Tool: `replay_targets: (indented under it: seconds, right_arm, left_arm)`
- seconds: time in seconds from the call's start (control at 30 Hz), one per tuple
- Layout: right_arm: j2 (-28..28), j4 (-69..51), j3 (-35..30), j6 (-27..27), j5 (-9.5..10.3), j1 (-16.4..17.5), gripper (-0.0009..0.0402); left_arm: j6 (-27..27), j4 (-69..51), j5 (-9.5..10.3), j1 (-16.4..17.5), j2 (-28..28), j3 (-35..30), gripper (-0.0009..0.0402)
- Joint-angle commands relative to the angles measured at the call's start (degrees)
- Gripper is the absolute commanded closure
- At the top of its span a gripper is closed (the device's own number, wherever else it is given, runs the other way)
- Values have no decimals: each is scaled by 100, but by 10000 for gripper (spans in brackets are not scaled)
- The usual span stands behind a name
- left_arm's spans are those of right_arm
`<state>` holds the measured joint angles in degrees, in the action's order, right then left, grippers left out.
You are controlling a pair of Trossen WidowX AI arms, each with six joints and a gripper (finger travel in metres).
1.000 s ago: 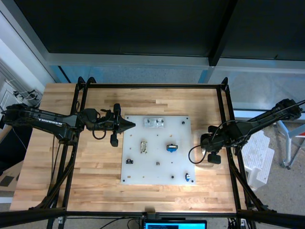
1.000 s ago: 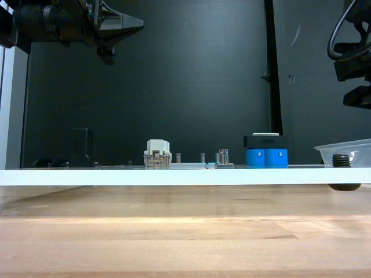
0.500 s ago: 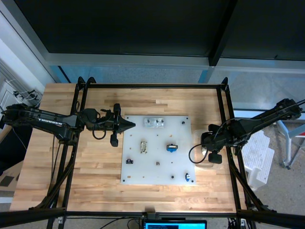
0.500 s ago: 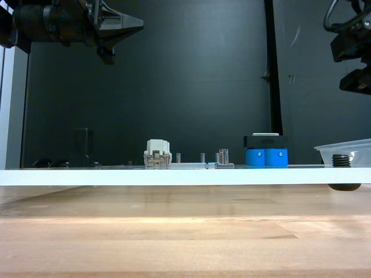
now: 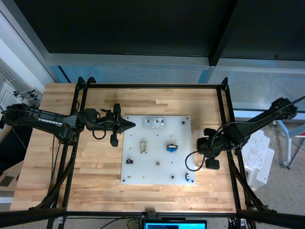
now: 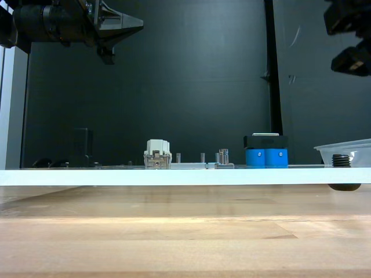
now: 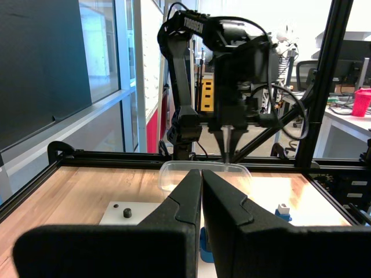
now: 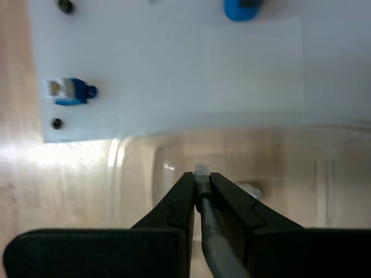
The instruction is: Pick the RJ45 connector and install on taskboard
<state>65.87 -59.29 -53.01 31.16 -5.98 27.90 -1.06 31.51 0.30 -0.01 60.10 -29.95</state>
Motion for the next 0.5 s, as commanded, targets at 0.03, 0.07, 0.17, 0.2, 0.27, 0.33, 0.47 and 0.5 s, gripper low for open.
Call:
replay_targets:
  seconds: [0.03,0.07,0.17,0.2,0.27,0.33,0.47,0.5]
  right_arm:
    - [275,-2,-278,-7,-2,90,389]
    - [372,-2,-358,-4,-2,116,389]
    - [654,13,-573,15,-2,223,389]
    - [743,44,-634,13,-2,264,389]
    - [931,127,-726,11,-2,323,389]
    - [1084,251,-787,15,2,376,389]
    - [1434,358,-962,35,2,479,389]
    - [1523,356,-1025,74,0,509,389]
  left_arm:
    - [0,2,-2,0,0,0,393]
    - [0,2,-2,0,0,0,393]
    - [0,2,-2,0,0,0,393]
    - [0,2,-2,2,2,0,393]
    - [0,2,-2,0,2,0,393]
    - [0,2,-2,0,0,0,393]
    - [0,2,-2,0,0,0,393]
    - [0,2,-2,0,0,0,393]
